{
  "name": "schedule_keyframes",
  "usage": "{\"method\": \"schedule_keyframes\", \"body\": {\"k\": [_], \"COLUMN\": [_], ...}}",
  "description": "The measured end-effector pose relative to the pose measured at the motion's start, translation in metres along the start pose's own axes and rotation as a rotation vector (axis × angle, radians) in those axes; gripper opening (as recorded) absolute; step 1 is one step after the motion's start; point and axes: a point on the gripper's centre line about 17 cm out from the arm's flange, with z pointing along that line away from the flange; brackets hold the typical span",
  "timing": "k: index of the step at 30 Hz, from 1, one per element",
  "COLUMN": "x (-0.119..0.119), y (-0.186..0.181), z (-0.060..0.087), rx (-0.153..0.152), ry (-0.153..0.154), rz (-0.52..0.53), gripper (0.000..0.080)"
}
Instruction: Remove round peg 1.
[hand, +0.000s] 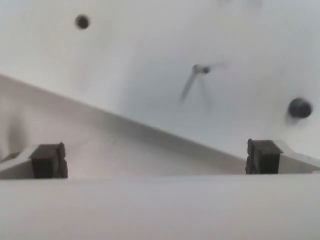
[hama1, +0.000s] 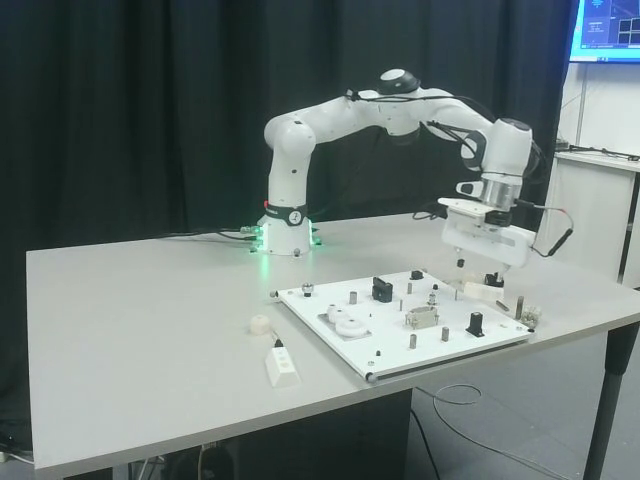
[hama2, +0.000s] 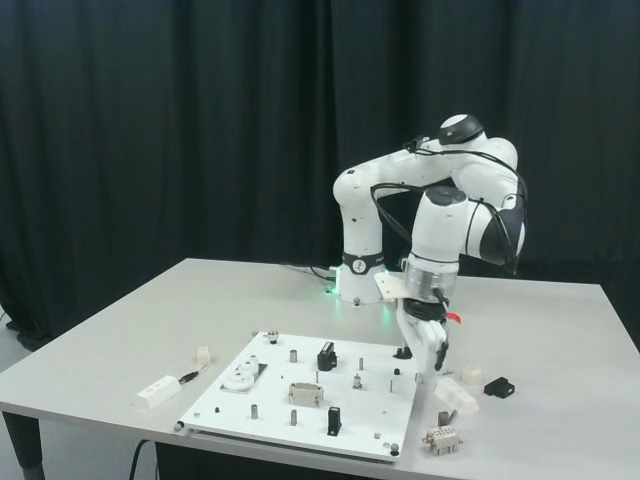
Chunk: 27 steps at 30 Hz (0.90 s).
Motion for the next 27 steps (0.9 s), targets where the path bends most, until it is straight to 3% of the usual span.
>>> {"method": "schedule_keyframes", "body": {"k": [10, 16, 27], "x": [0.019, 0.027, 0.027], "y": [0.016, 0.02, 0.023], "z": [0.011, 0.023, 0.04], "rx": [0.025, 0.043, 0.064], "ry": [0.02, 0.005, -0.05], "rz": [0.029, 0.068, 0.111], "gripper": [0.08, 0.08, 0.08]}}
